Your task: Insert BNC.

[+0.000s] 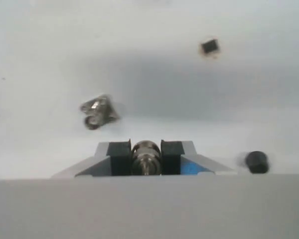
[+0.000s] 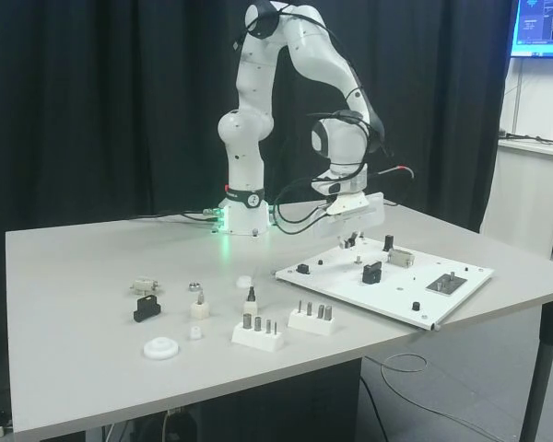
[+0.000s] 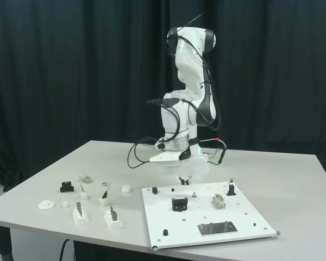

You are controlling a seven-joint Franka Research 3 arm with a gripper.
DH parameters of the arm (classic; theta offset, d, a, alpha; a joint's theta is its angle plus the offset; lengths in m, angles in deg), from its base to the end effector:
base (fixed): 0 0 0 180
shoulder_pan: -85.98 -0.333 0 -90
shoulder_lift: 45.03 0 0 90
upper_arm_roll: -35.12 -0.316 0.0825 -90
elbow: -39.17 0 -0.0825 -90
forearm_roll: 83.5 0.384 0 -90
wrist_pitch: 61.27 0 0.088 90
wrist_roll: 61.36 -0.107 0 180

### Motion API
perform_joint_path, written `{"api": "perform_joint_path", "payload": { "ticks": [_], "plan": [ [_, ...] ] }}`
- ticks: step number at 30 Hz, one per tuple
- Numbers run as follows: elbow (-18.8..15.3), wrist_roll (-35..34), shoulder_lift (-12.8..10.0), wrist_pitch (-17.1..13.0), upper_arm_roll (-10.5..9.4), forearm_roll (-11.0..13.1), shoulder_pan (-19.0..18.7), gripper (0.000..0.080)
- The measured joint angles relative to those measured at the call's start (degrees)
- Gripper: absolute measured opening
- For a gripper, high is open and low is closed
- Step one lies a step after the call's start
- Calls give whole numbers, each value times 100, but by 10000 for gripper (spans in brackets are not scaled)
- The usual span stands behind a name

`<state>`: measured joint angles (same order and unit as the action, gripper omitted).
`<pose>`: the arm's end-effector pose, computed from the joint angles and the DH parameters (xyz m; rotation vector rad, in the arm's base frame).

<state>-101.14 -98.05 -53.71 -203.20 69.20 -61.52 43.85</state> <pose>0.4705 0.0600 0.2418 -2.7932 1.2006 0.1961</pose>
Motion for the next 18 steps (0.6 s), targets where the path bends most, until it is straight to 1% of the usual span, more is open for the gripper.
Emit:
{"api": "perform_joint_path", "payload": {
  "ticks": [8, 18],
  "plan": [
    [0, -462, 8, -35, -3, -203, -285, 121],
    [-10, -967, 6, -111, -9, -575, -507, 121]
  ]
}}
